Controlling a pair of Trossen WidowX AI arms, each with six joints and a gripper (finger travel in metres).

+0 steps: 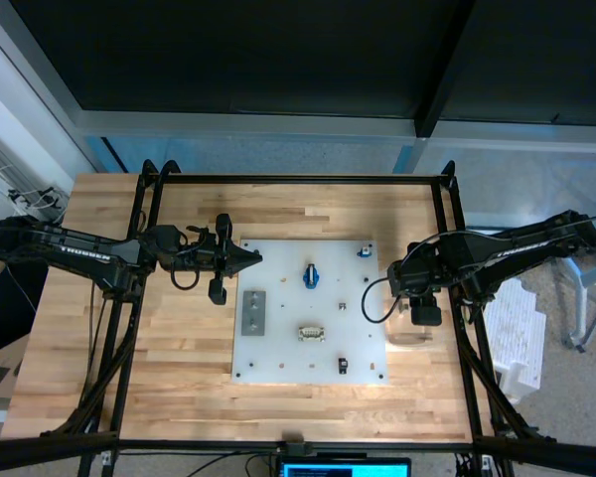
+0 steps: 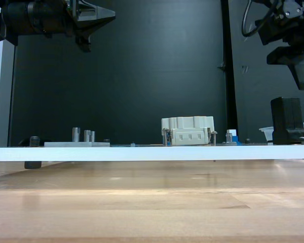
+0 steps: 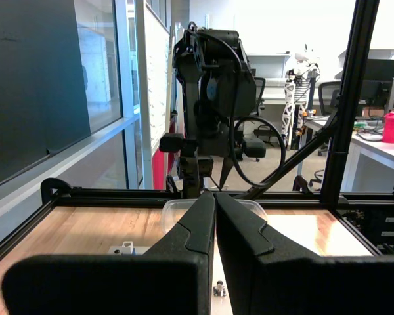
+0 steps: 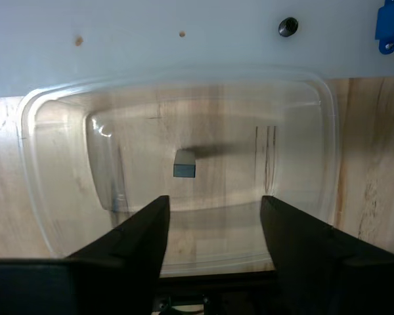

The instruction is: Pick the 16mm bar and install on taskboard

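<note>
High view, left tool (image 1: 253, 256) closed over taskboard (image 1: 278, 358), right tool (image 4: 215, 202) spread above 16mm bar (image 4: 184, 163)

Even, fairly bright light falls on your pale wooden table (image 1: 179, 338). From low down, the left gripper (image 2: 110, 17), high over the table's left, is a black silhouette. The right gripper (image 4: 213, 203), above the clear plastic tray (image 4: 26, 111), looks soft, perhaps defocused; glare streaks the tray.
</note>
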